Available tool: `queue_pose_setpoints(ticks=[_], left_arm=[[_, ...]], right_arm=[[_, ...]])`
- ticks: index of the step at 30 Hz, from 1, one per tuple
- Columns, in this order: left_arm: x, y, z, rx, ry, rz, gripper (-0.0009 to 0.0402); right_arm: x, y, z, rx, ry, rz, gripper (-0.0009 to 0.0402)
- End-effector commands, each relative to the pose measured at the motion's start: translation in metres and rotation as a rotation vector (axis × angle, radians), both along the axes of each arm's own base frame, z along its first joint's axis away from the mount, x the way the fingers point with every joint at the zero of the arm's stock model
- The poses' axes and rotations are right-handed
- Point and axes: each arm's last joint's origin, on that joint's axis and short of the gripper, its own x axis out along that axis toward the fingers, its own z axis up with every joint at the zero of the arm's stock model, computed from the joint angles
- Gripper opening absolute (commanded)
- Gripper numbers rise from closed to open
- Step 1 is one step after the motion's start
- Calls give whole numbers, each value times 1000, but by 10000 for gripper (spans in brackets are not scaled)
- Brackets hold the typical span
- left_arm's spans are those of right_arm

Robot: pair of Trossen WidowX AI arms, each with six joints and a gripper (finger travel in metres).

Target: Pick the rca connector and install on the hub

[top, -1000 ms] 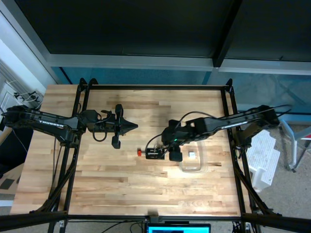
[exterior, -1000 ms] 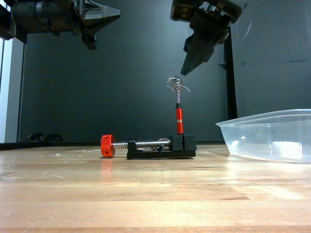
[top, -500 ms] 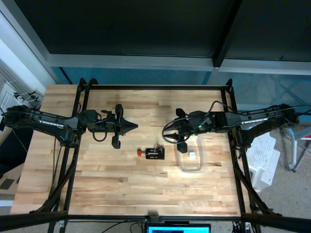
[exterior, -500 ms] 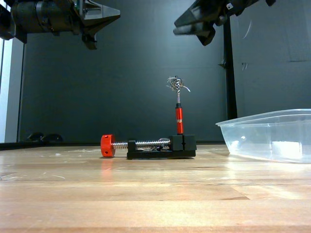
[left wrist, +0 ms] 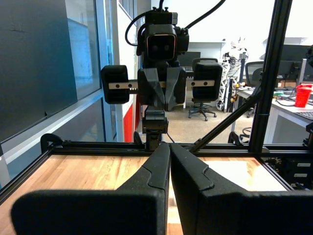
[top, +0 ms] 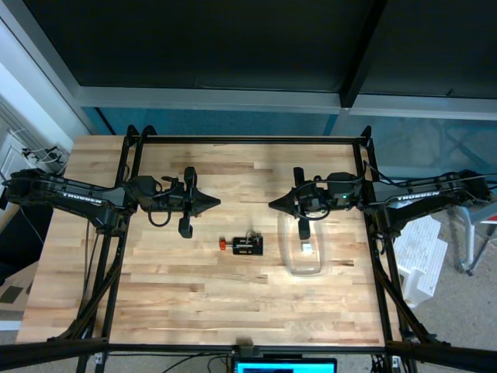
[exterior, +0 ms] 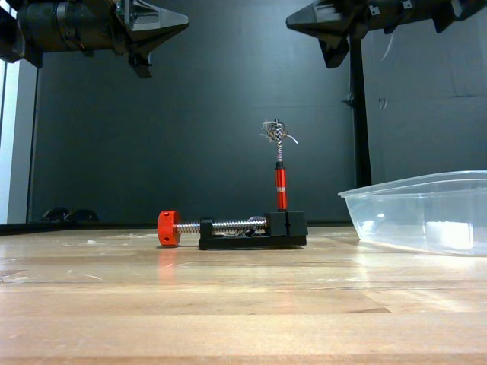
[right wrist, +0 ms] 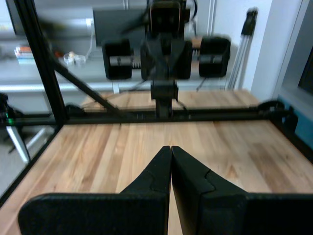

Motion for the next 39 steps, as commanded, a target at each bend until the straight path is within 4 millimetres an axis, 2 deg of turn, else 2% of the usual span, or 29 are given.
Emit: queue_pose_setpoints(ticks=[1, 10, 19, 39], left_arm=[[0, 0, 0, 0, 0, 0, 0], [0, 0, 0, 0, 0, 0, 0], [0, 0, 0, 0, 0, 0, 0], [0, 0, 0, 0, 0, 0, 0]], right_arm=[[-7, -1, -5, -1, -52, -11, -1], [-23, -11, -15, 32, -141, -19, 0], [-32, -11, -17, 33, -161, -4, 0], [-33, -11, -19, 30, -153, -5, 0]])
